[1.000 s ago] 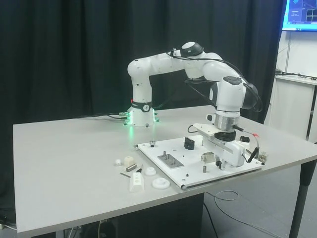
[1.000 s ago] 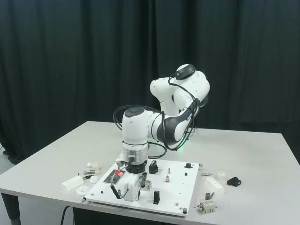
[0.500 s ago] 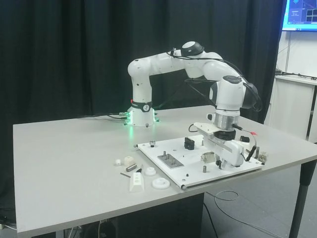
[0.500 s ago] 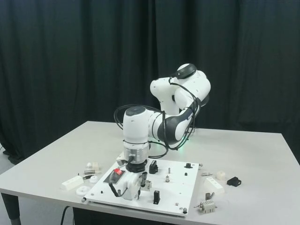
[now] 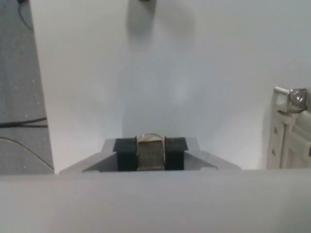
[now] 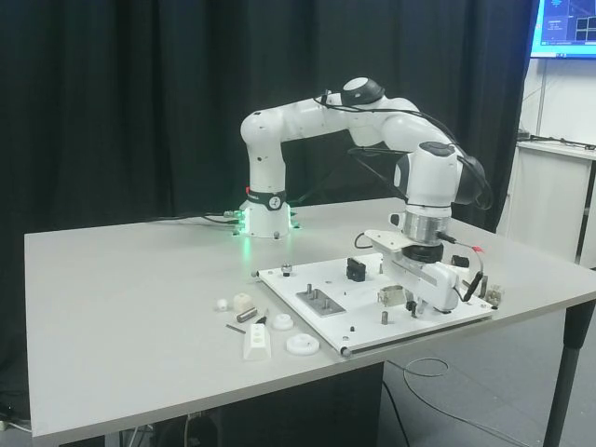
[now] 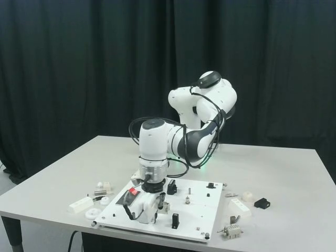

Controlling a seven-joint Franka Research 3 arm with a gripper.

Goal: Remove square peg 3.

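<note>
In the wrist view a small grey metal peg [image 5: 151, 154] sits between my two black fingertips [image 5: 125, 154], which are closed on it from both sides. It hangs a short way above the white board [image 5: 170, 73]. In the first room view my gripper [image 6: 416, 304] is low over the right part of the board [image 6: 307, 279]; the peg is too small to make out there. In the second room view the gripper [image 7: 148, 218] hangs over the board's near left part [image 7: 199, 210].
The board carries a grey metal block [image 6: 318, 300], a black part [image 6: 355, 269] and a short upright pin [image 7: 187, 200]. Left of it lie white gears [image 6: 302, 345] and a white block [image 6: 256, 343]. A connector [image 7: 231, 231], a white block [image 7: 239, 207] and a black part [image 7: 261, 202] lie on the other side.
The hand has risen a little above the board and shifted slightly, with the peg still between the fingers.
</note>
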